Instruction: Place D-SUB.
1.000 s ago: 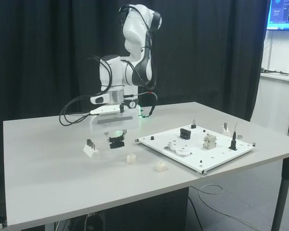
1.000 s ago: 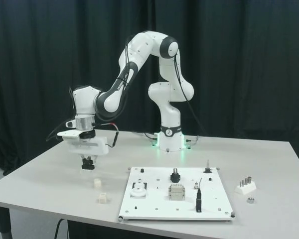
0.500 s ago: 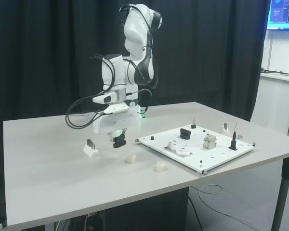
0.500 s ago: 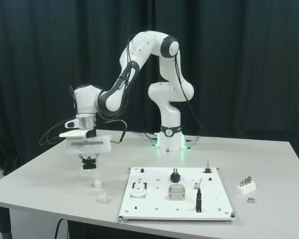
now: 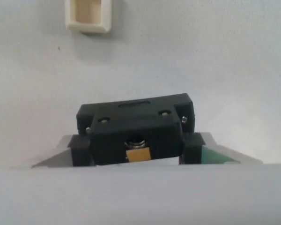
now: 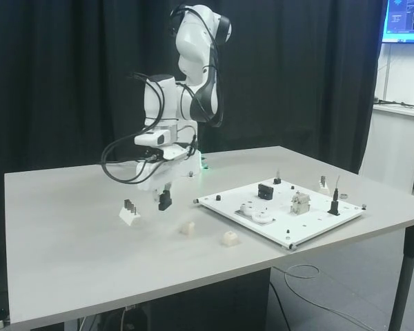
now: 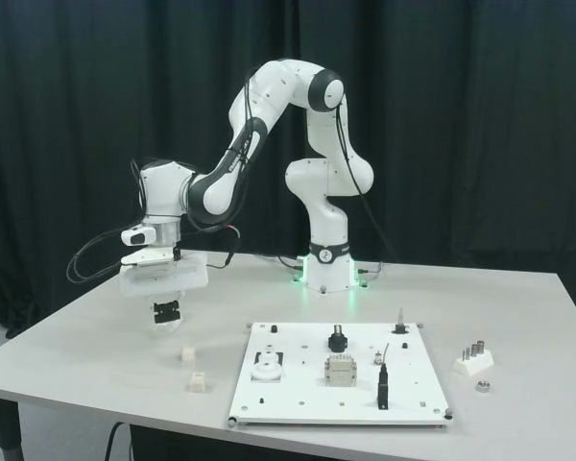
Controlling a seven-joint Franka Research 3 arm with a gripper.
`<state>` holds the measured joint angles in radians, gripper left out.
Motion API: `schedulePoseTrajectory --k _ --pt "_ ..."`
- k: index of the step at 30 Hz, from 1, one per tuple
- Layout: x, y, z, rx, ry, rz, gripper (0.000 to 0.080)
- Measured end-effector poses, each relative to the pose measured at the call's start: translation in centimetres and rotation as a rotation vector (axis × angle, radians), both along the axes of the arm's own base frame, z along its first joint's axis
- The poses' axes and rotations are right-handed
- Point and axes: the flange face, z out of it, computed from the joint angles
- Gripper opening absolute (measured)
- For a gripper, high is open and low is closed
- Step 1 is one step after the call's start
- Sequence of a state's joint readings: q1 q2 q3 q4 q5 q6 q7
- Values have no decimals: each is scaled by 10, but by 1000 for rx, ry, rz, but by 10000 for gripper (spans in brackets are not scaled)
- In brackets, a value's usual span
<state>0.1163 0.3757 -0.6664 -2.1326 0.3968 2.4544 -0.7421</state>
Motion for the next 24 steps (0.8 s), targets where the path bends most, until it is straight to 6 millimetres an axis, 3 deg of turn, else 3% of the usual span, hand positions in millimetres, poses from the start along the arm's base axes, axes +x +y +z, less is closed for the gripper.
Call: schedulePoseTrajectory --k 12,24 --pt "1 -3 -9 -45 13 287 387" --pt "13 0 -24 -64 48 409 387"
